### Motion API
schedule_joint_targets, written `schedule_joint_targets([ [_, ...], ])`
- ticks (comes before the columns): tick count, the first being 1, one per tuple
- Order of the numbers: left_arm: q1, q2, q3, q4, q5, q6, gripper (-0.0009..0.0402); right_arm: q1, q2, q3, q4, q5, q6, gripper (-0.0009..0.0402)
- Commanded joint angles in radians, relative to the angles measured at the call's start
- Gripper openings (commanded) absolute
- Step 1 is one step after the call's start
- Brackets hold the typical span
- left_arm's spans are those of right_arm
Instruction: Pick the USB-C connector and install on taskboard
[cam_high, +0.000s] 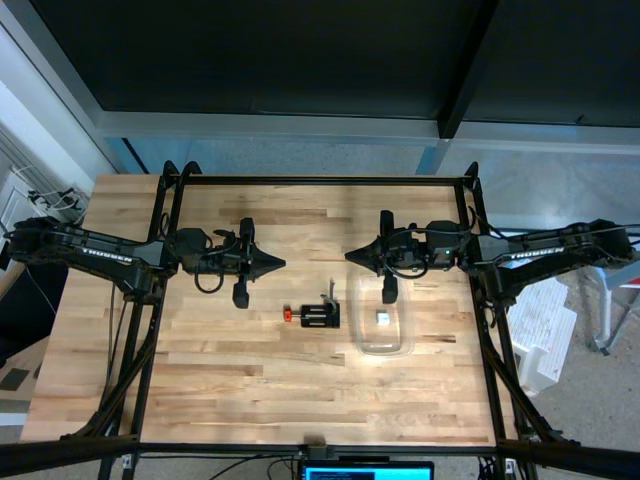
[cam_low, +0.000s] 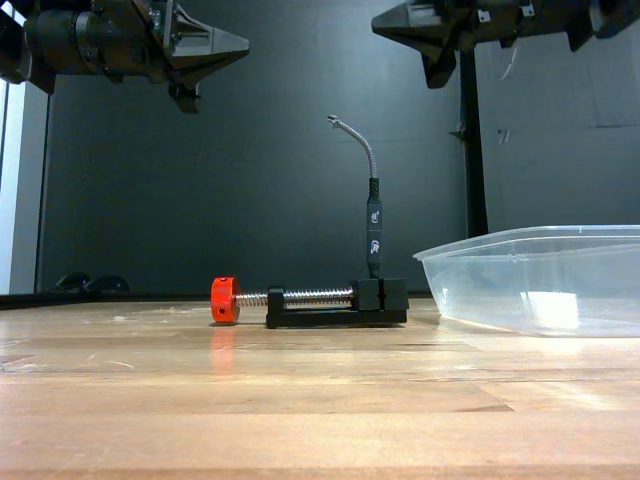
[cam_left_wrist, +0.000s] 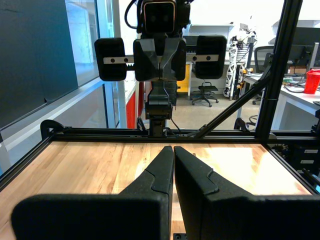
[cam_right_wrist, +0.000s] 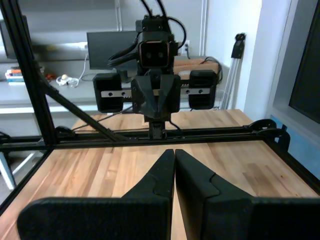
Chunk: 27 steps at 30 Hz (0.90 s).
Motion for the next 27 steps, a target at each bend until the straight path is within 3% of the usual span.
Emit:
schedule_joint_targets([
  [1,0.000,0.000,0.000,0.000,0.000,0.000,0.0000,0.001,-0.017,-0.039,0.040,0.001,0.019,0.0000],
  [12,0.000,0.000,0.000,0.000,0.000,0.000,0.0000,0.001,-0.035,-0.112,0.094,0.000,0.041,0.0000],
  [27,0.000,0.000,0.000,0.000,0.000,0.000,0.0000,0.001,-0.035,-0.129,0.125,-0.005,0.039,0.0000],
])
